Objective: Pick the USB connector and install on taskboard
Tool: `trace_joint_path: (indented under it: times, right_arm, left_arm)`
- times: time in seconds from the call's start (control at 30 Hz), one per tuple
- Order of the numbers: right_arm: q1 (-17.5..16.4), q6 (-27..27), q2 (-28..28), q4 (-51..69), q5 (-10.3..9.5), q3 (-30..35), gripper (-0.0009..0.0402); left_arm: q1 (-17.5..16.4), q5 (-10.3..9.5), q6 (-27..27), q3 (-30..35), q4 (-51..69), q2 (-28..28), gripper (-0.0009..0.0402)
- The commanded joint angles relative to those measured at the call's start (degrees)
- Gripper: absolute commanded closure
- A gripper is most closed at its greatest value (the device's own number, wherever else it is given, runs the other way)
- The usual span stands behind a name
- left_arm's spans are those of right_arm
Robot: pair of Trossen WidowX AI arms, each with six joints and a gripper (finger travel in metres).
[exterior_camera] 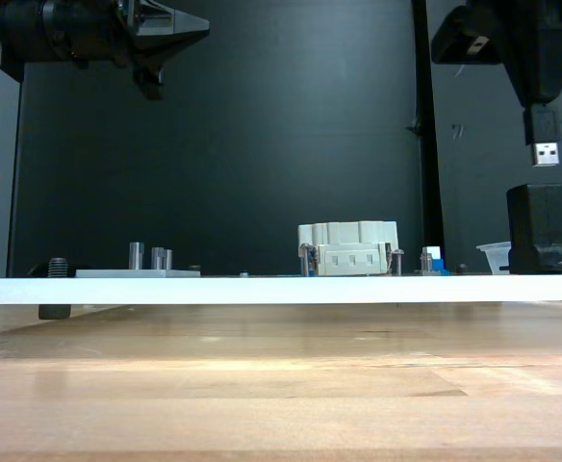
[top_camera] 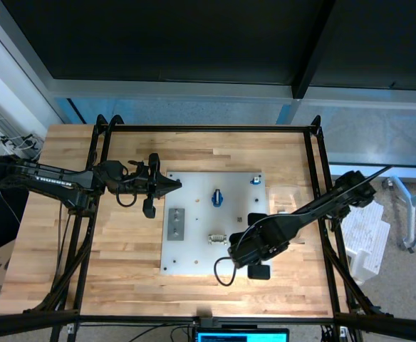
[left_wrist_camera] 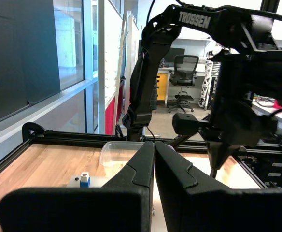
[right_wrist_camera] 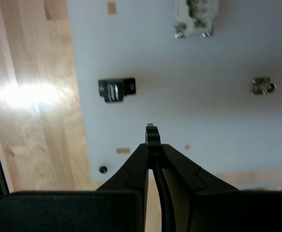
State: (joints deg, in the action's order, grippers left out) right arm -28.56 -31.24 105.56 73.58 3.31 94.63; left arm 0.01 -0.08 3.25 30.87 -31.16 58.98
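My right gripper (exterior_camera: 541,101) is shut on the USB connector (exterior_camera: 546,144), a small dark plug with a metal tip pointing down. It hangs a short gap above the black socket (exterior_camera: 536,226) on the taskboard (exterior_camera: 262,289). In the right wrist view the USB connector (right_wrist_camera: 152,134) sticks out between the shut fingers, over the white taskboard (right_wrist_camera: 218,121) and apart from the black socket (right_wrist_camera: 116,90). From above, the right gripper (top_camera: 245,251) is over the taskboard's (top_camera: 194,256) near right part. My left gripper (top_camera: 174,184) hovers shut and empty above the board's far left edge.
The taskboard carries a blue knob (top_camera: 217,197), a grey metal block (top_camera: 175,223) and a silver multi-pin connector (top_camera: 217,239). A clear tray (top_camera: 286,199) stands right of the board. A black frame (top_camera: 208,129) rings the wooden table.
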Motion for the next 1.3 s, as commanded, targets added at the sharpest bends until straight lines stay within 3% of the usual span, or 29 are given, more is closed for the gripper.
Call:
trace_joint_path:
  times: [0.03, 0.53, 1.3]
  right_arm:
    - [0.0, 0.2, 2.0, 0.1, -0.37, 2.4, 0.0393]
    - [-0.4, 0.2, 7.6, 1.8, -0.35, 9.2, 0.0393]
    - [-1.5, 0.2, 8.0, 0.8, 0.31, 8.3, 0.0393]
  left_arm:
    - [0.0, 0.02, 0.0, 0.0, 0.0, 0.0, 0.0393]
    - [0.0, 0.02, 0.0, 0.0, 0.0, 0.0, 0.0393]
    - [0.0, 0.02, 0.0, 0.0, 0.0, 0.0, 0.0393]
